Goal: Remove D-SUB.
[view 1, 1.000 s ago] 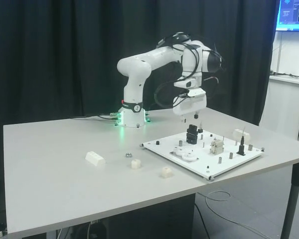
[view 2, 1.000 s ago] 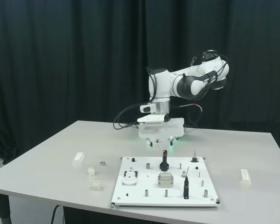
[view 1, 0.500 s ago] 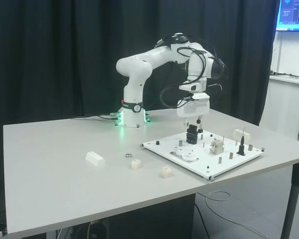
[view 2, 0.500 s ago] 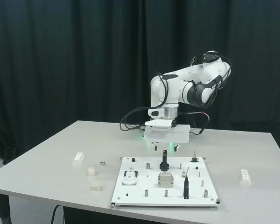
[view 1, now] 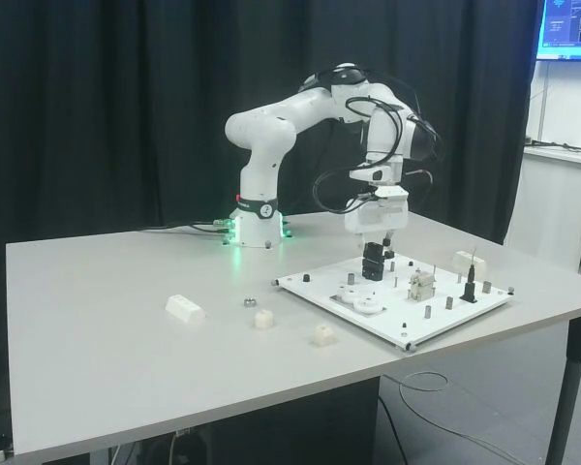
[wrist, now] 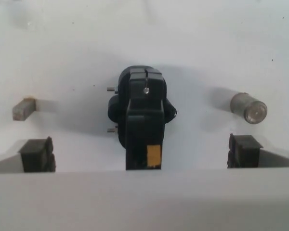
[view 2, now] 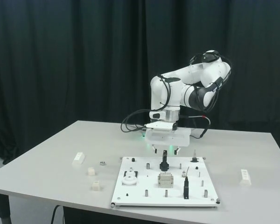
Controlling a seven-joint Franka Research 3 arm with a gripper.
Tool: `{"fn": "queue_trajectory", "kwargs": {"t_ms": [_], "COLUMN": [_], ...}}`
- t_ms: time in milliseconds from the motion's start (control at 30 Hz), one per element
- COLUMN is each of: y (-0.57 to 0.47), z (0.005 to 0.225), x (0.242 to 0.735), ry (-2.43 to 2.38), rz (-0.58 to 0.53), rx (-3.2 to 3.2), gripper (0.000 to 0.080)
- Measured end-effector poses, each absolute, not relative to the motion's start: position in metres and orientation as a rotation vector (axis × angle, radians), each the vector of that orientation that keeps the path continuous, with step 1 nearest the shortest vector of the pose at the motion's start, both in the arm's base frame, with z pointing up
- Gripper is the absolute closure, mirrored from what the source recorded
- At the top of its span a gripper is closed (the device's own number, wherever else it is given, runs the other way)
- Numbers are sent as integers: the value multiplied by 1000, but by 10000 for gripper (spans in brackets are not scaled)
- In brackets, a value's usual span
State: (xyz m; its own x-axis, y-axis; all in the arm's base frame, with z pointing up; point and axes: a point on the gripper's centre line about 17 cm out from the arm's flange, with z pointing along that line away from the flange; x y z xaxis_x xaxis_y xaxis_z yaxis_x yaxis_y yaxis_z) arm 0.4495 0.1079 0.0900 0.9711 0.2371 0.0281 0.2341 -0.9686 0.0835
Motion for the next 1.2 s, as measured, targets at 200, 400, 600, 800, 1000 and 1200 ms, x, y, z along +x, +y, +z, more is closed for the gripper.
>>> {"fn": "queue_trajectory", "kwargs": {"t_ms": [200, 400, 600, 800, 1000, 1200], "y": [107, 106, 105, 105, 105, 104], "z": [87, 84, 82, 80, 79, 79], "x": [450, 451, 452, 453, 454, 454], "ry": [360, 359, 357, 357, 354, 358], "rz": [61, 62, 67, 75, 76, 75], "rx": [3037, 3032, 3029, 3027, 3030, 3030], "gripper": [3, 3, 3, 3, 3, 262]}}
